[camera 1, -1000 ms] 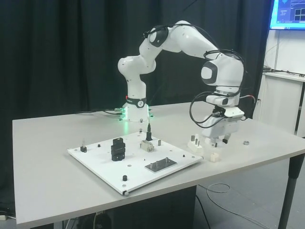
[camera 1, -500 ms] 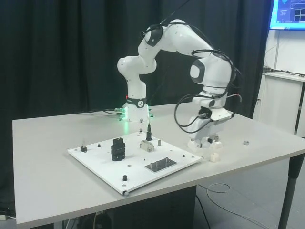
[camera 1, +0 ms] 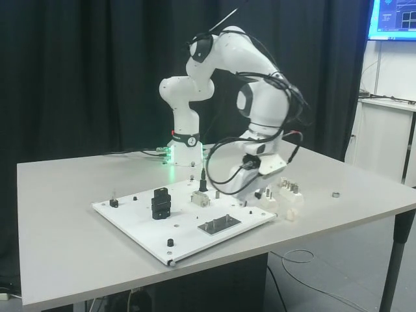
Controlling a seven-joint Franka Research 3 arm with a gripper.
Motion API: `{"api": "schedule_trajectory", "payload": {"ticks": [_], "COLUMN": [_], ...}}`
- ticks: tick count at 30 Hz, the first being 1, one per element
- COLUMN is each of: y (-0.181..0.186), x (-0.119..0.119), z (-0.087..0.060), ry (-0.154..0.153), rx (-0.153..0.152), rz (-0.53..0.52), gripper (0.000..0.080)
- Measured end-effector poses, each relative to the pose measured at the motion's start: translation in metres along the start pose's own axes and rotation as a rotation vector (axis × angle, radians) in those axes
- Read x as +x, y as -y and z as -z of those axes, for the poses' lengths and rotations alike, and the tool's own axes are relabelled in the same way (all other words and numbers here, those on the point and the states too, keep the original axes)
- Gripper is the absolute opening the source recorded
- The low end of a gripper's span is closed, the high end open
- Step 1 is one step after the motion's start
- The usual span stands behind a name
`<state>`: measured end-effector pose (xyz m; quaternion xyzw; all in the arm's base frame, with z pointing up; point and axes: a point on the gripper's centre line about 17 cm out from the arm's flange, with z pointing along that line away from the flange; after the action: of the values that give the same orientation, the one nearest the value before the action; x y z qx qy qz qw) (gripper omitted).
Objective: Insert large gear.
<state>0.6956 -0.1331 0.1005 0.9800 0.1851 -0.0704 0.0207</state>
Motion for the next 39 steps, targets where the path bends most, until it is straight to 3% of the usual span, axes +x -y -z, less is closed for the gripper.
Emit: {"api": "schedule_trajectory", "payload": {"ticks": [6, 15, 39], "y": [-0.015, -0.010, -0.015], "x": [-0.015, -0.015, -0.019], "z": [-0.011, -0.021, -0.035], "ry": [0.007, -0.013, -0.027], "rx": [0.014, 0.044, 0.033], "rz": [0.066, 0.113, 0.169], "gripper": [0.0593, 0.0593, 0.0593]}}
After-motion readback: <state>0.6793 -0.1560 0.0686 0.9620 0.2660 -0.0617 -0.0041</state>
